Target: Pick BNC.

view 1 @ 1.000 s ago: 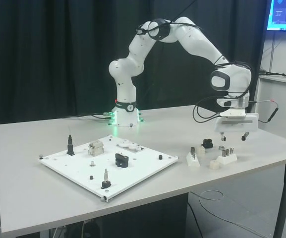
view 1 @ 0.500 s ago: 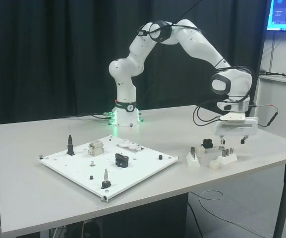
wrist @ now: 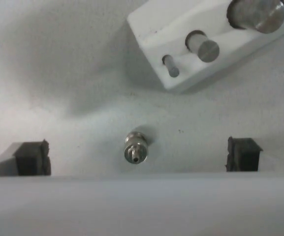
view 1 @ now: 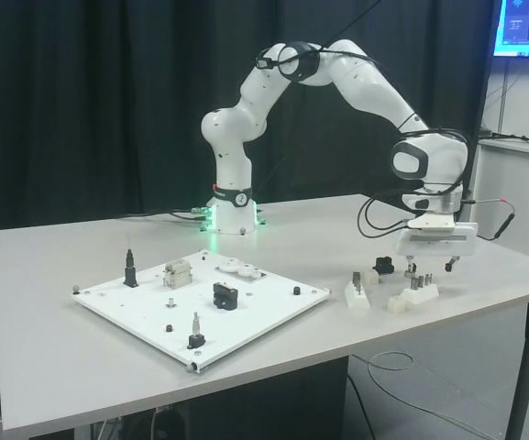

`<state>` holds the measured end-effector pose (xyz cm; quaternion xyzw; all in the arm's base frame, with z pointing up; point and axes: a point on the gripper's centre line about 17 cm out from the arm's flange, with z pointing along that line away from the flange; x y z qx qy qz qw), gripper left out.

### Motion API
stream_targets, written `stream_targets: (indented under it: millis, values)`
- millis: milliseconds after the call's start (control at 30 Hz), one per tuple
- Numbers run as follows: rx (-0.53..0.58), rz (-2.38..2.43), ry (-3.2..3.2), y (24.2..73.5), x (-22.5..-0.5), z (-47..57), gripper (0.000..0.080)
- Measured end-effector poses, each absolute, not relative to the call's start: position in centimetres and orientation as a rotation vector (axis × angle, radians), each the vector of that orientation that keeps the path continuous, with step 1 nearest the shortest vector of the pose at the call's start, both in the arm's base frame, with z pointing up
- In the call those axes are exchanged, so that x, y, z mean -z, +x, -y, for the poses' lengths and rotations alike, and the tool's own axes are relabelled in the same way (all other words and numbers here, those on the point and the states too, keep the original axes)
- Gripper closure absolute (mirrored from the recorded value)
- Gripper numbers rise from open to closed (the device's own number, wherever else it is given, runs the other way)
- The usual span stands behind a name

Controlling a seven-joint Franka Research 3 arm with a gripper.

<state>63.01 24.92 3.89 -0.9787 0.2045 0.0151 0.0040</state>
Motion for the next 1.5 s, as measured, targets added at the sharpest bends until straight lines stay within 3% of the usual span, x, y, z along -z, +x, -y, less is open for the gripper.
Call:
stream_targets:
  millis: [1500]
  values:
    - [-0.088, -0.575, -3.102, 62.2, -0.2, -25.2, 0.0003]
